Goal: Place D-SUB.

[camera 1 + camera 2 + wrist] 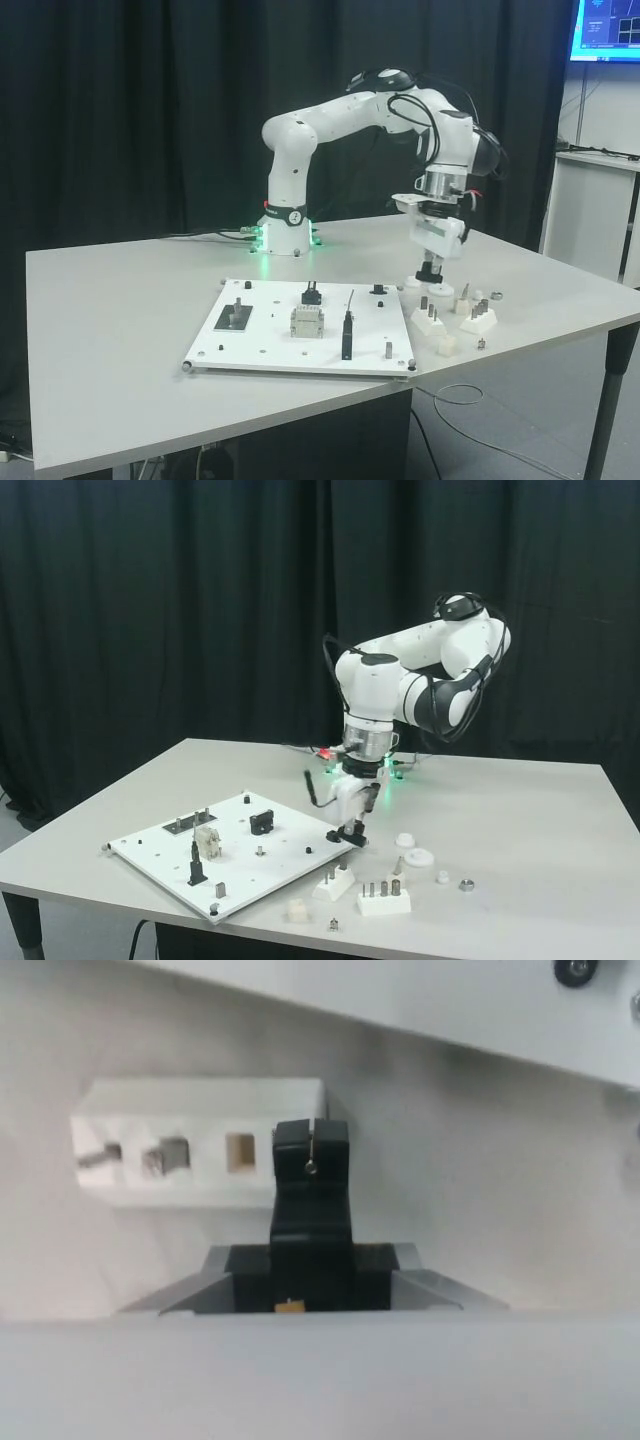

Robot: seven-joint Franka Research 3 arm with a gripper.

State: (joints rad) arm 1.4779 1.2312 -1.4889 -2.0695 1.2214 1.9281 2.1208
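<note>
the gripper [311, 1165], fingers closed together with nothing visibly held, hovers just above the white holder block [200, 1140], risking a collision on descent.

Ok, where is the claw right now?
In the first room view, the claw hangs low over the grey table, just beyond the white assembly board, beside the small white part holders.

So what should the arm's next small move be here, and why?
Probably a short straight lift. The claw sits low over the table, shut, with nothing clearly showing in it, between the board edge and the white holders. Moving sideways from this height could knock them.
</note>
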